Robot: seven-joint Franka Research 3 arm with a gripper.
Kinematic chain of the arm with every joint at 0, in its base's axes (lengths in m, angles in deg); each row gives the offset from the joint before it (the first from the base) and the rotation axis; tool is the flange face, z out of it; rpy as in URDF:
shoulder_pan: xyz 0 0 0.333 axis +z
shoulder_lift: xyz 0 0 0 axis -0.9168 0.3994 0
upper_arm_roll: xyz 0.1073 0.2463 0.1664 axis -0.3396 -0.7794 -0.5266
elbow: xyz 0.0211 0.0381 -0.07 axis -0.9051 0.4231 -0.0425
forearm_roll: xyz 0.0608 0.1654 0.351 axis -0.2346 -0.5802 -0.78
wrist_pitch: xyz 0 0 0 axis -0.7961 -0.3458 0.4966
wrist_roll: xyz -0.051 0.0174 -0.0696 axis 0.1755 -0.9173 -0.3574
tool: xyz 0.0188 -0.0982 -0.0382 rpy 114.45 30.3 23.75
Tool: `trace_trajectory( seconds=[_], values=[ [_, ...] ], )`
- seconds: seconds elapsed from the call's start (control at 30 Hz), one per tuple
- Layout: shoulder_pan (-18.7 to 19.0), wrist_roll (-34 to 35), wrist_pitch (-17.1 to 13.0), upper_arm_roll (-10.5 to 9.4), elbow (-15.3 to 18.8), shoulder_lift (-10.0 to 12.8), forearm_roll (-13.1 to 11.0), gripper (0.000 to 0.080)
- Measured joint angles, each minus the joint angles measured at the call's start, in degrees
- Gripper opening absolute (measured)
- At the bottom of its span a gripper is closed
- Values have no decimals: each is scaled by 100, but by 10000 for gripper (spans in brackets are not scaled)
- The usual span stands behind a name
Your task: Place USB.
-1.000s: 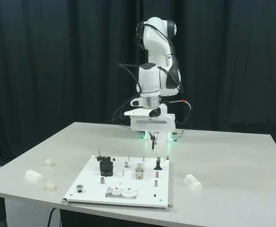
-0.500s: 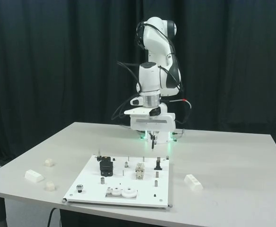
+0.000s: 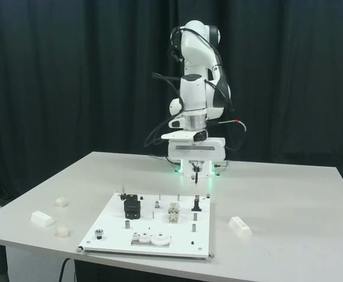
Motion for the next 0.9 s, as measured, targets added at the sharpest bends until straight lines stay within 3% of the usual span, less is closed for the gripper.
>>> trace_trajectory(
  seconds=[0.47,0.9],
  values=[
    [2,496,-145,-621,13,65,1,26],
    [2,976,-488,-1003,33,436,201,26]
  ],
)
